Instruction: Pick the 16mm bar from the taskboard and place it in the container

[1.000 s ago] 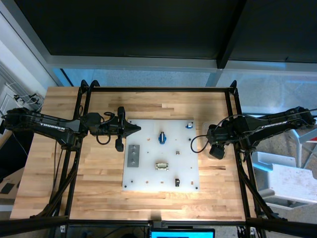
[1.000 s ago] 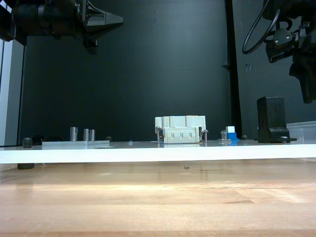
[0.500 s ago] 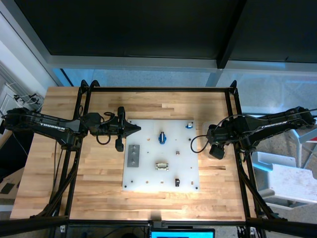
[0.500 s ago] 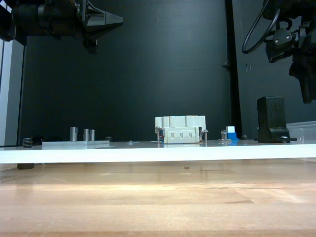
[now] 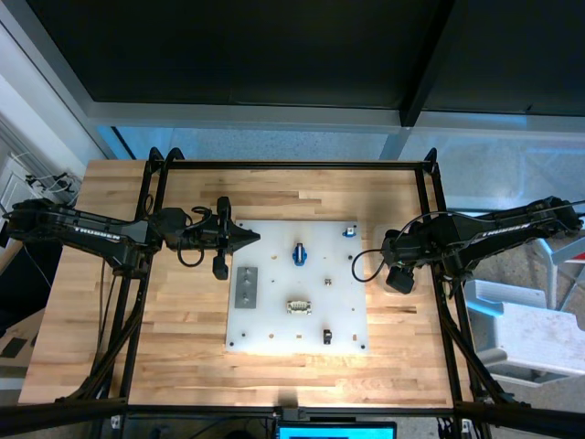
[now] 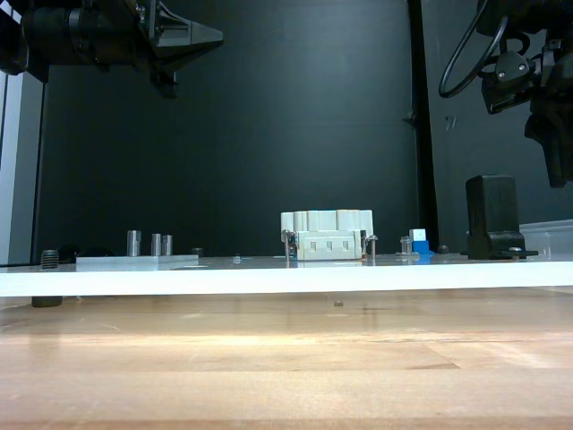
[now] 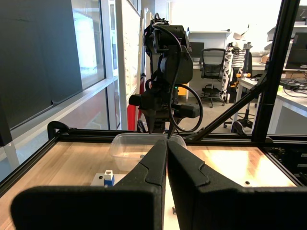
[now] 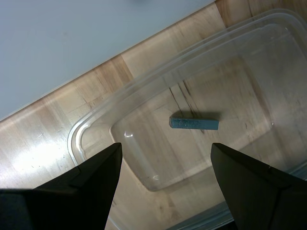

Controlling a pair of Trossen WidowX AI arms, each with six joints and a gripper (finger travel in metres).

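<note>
Right wrist view: the 16mm bar [image 8: 194, 123] lies flat in the container [image 8: 91, 125], 3 o'clock of the taskboard [image 5: 274, 320], under the right pincer [image 8: 165, 153], fingers parted. It looks light, rigid and slick; grip mid-length across its long sides. Closed, the left pincer [image 7: 167, 143] hovers at the board's 10 o'clock.

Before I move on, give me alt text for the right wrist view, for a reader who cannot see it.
A small grey bar lies flat inside the clear container, resting on the wooden table beside the white taskboard; the right gripper hangs open above it. The left gripper, shut, is outside this view, above the taskboard's far left corner.
</note>
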